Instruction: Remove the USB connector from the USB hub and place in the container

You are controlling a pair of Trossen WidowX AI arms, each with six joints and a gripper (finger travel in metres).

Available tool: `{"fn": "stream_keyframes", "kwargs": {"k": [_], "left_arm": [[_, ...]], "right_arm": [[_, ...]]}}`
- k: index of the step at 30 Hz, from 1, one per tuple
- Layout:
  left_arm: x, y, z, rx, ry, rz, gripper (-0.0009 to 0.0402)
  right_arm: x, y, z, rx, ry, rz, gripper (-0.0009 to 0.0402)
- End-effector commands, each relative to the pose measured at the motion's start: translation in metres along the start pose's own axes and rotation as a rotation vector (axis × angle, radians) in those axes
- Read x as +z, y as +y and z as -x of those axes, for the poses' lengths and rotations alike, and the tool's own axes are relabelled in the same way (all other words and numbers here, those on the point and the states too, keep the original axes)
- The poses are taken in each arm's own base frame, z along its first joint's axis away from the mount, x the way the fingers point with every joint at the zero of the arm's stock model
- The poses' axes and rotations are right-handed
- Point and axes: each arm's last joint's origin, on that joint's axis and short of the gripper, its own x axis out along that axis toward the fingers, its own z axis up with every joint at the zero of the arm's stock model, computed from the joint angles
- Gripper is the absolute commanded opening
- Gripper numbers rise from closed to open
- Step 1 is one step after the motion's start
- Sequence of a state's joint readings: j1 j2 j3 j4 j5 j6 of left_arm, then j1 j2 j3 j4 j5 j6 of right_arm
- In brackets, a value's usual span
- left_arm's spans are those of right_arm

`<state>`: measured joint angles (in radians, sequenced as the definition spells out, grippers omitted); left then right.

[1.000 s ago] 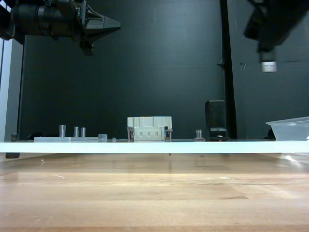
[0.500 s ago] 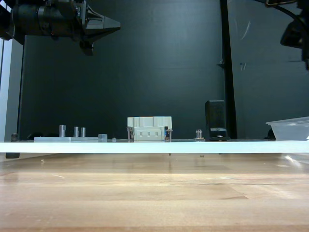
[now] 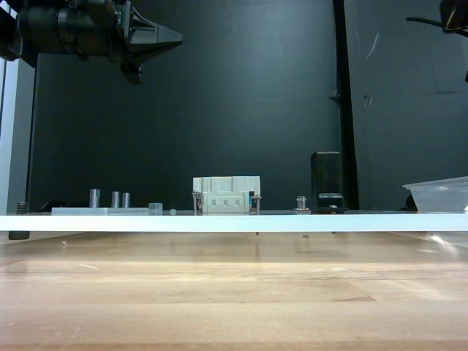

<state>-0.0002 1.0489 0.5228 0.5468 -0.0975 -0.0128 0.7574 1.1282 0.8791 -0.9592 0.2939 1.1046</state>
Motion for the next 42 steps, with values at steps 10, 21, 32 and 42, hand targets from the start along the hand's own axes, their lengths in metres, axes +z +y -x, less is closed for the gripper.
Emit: {"fn": "stream_keyframes", "kwargs": {"k": [10,21,32,42], "left_arm": [[0.0,0.0,0.0,0.0,0.0,0.0,0.0001],[0.0,0.0,0.0,0.0,0.0,0.0,0.0001],[0.0,0.0,0.0,0.0,0.0,0.0,0.0001],[0.0,0.0,0.0,0.0,0.0,0.0,0.0001]], "right_arm": [[-0.024,-0.02,-0.004,0.022,0.065,-0.033,0.0],[-0.031,-0.026,-0.008,0.015,0.083,-0.047,0.0009],[-0.031,-0.026,-0.008,0.016,0.083,-0.056,0.0116],[-0.031,-0.026,-0.008,0.017,0.082,-0.075,0.0171]]}}
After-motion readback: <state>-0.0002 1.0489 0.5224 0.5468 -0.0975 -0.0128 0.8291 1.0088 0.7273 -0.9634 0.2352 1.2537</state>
